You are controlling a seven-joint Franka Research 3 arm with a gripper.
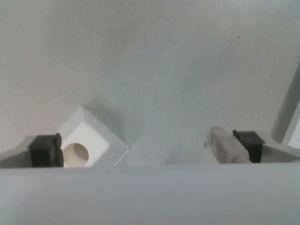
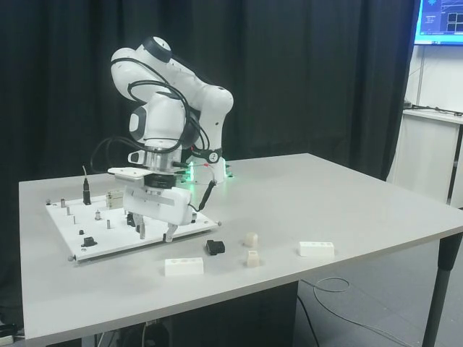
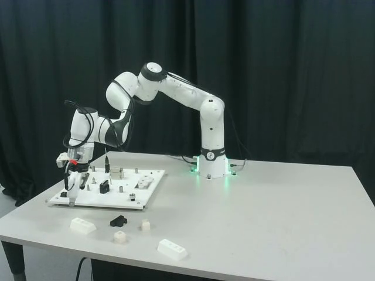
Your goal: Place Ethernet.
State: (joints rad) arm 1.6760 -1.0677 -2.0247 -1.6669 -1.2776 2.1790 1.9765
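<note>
We see the flat white assembly board (image 2: pixel 108 246) lying on the grey table (image 2: pixel 347 202) near one end, with the white robot arm (image 3: pixel 176 93) bolted on the table beside the board's far edge. The two-fingered gripper (image 2: pixel 155 233) hangs over the board's front edge. On the board a black block (image 3: pixel 104 188) stands near the middle and a thin black upright pin (image 2: pixel 85 189) near a back corner. Off the board, toward the table's front edge, lie a white oblong block (image 2: pixel 183 266), a small black clip (image 2: pixel 214 247), two small cubes (image 2: pixel 252 258) and another white oblong block (image 2: pixel 316 249), spread in a loose row.
</note>
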